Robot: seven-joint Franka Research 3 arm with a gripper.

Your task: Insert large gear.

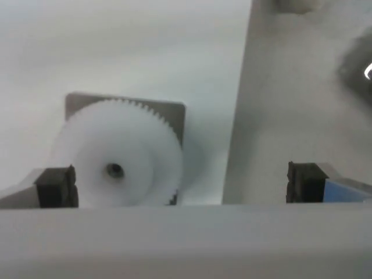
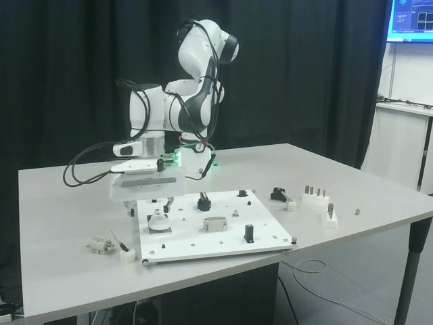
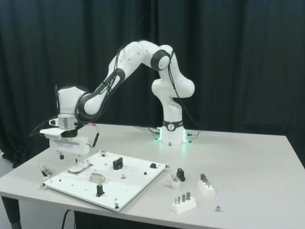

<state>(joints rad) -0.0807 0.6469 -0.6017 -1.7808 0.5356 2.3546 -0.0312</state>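
Arm is bent low over the white board (image 2: 223, 237); claw (image 1: 180, 183) is held spread wide above the gear (image 1: 119, 156), nothing pinched.

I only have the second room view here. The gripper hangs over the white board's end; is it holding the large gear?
Observer: No. The wrist view shows the gripper open, the large gear lying flat below it.
Operator: Centred between the fingers?
Observer: No, it is close to one finger; the other stands well clear.
Operator: What is under it?
Observer: A grey square plate on the white board.
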